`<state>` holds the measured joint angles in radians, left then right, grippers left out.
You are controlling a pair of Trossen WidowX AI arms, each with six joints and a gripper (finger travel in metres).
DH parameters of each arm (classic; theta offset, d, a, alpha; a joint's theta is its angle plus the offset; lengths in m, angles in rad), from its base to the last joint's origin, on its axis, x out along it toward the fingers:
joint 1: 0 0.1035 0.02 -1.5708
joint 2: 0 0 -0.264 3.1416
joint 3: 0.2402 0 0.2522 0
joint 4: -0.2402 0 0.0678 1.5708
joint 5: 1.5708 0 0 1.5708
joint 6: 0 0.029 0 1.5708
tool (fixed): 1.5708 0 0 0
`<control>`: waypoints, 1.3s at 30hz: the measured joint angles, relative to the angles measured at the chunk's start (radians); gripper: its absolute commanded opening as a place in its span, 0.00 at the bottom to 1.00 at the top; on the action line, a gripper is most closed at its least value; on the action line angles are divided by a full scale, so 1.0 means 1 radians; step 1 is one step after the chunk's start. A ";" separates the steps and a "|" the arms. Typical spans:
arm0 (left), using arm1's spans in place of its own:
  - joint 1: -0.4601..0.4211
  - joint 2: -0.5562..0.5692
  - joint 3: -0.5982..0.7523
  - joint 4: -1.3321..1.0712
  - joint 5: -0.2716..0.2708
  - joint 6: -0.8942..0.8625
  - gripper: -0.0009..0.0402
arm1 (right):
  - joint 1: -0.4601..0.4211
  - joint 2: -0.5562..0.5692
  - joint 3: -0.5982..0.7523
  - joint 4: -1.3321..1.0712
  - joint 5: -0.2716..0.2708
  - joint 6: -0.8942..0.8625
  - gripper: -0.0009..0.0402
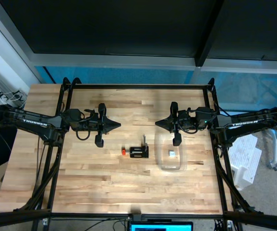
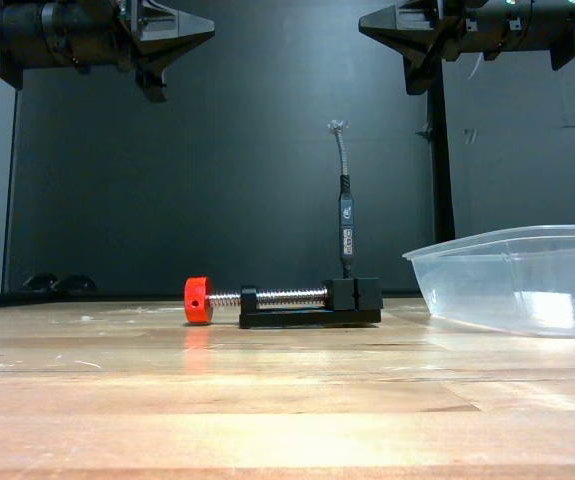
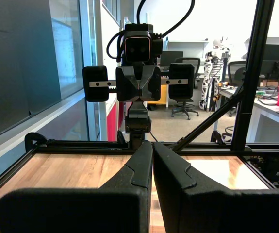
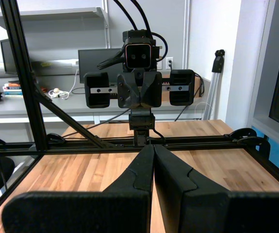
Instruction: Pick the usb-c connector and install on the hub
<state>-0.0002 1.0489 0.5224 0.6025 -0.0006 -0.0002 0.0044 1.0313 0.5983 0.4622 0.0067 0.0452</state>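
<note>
Left claw (image 1: 118, 125), right claw (image 1: 157, 123) aloft; tray (image 2: 527, 285)

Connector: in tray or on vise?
On the vise: connector stands unheld, cable rising from it. Both shut, left gripper and right gripper hang above.

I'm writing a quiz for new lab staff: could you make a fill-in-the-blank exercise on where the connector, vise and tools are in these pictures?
1. The connector stands upright on the vise, held by ___ tool.
2. The left tool and the right tool, both raised high, are ___.
3. The vise's knob is ___.
4. The tray holds a ___ block.
Missing words: neither; shut; red; white.
</note>
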 measured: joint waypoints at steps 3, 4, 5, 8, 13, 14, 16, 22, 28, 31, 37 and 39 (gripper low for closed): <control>0.000 0.000 0.000 0.000 0.000 0.000 0.02 | 0.000 0.000 0.000 0.000 0.000 0.000 0.02; 0.000 0.000 0.000 0.000 0.000 0.000 0.02 | 0.000 0.000 0.000 0.000 0.000 0.000 0.02; 0.000 0.000 0.000 0.000 0.000 0.000 0.02 | 0.000 0.000 0.000 0.000 0.000 0.000 0.02; 0.000 0.000 0.000 0.000 0.000 0.000 0.02 | 0.000 0.000 0.000 0.000 0.000 -0.002 0.02; 0.000 0.000 0.000 0.000 0.000 0.000 0.02 | 0.000 0.000 0.000 0.000 0.000 -0.002 0.02; 0.000 0.000 0.000 0.000 0.000 0.000 0.02 | 0.000 0.000 0.000 0.000 0.000 -0.002 0.02; 0.000 0.000 0.000 0.000 0.000 0.000 0.02 | 0.000 0.000 0.000 0.000 0.000 -0.002 0.02; 0.000 0.000 0.000 0.000 0.000 0.000 0.02 | 0.000 0.000 0.000 0.000 0.000 -0.002 0.02; 0.000 0.000 0.000 0.000 0.000 0.000 0.02 | 0.000 0.000 0.000 0.000 0.000 -0.002 0.02; 0.000 0.000 0.000 0.000 0.000 0.000 0.02 | 0.000 0.000 0.000 0.000 0.000 -0.002 0.02; 0.000 0.000 0.000 0.000 0.000 0.000 0.02 | 0.000 0.000 0.000 0.000 0.000 0.000 0.02; 0.000 0.000 0.000 0.000 0.000 0.000 0.02 | 0.000 0.000 0.000 0.000 0.000 0.000 0.02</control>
<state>-0.0002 1.0489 0.5228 0.6022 -0.0006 -0.0006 0.0044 1.0317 0.5983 0.4622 0.0067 0.0456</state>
